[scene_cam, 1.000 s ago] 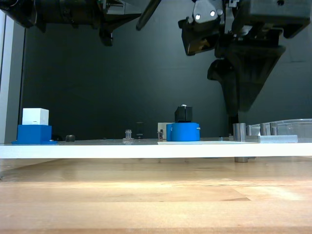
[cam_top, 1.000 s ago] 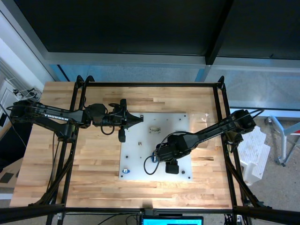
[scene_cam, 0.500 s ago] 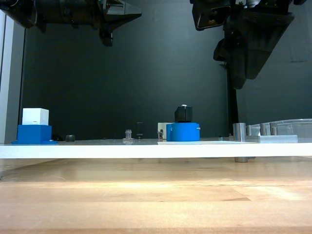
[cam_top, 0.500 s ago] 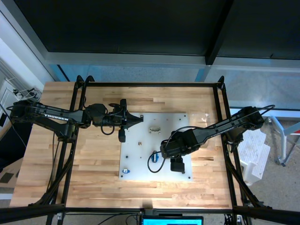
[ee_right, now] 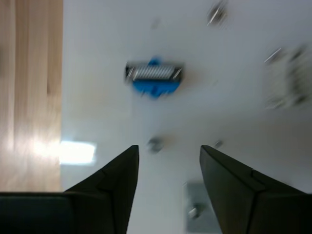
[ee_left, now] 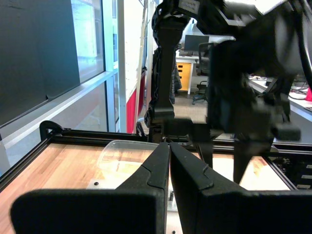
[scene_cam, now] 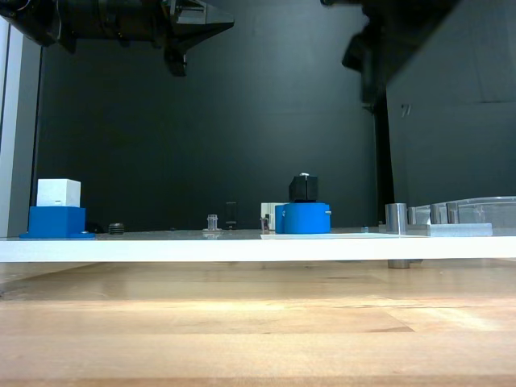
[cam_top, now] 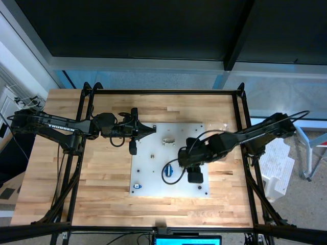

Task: Pick the 16mm cylinder and install on the taskboard

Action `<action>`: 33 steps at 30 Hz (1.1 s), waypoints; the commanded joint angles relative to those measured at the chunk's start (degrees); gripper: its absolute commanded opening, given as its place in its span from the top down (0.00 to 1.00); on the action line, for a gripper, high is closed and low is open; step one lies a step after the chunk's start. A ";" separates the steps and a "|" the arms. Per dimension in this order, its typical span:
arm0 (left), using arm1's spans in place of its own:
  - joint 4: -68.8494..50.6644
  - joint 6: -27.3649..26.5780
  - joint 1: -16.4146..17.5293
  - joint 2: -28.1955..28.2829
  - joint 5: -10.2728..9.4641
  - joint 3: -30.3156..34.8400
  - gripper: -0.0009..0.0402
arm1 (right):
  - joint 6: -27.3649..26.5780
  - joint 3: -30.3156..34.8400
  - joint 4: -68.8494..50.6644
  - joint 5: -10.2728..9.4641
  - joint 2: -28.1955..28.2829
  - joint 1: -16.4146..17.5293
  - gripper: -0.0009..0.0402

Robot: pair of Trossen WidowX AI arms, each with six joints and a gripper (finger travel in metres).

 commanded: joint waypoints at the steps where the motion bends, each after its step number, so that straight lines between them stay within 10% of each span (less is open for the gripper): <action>1: 0.00 0.02 0.02 0.00 0.02 0.00 0.98 | -2.99 -1.07 3.80 1.62 -3.82 -1.14 0.66; 13: 0.00 0.02 0.02 0.00 0.02 0.00 0.98 | -10.67 -13.38 27.82 1.36 -18.82 -9.05 0.98; 33: 0.00 0.02 0.02 0.00 0.02 0.00 0.98 | -14.45 -36.15 69.07 -1.03 -31.56 -12.92 0.98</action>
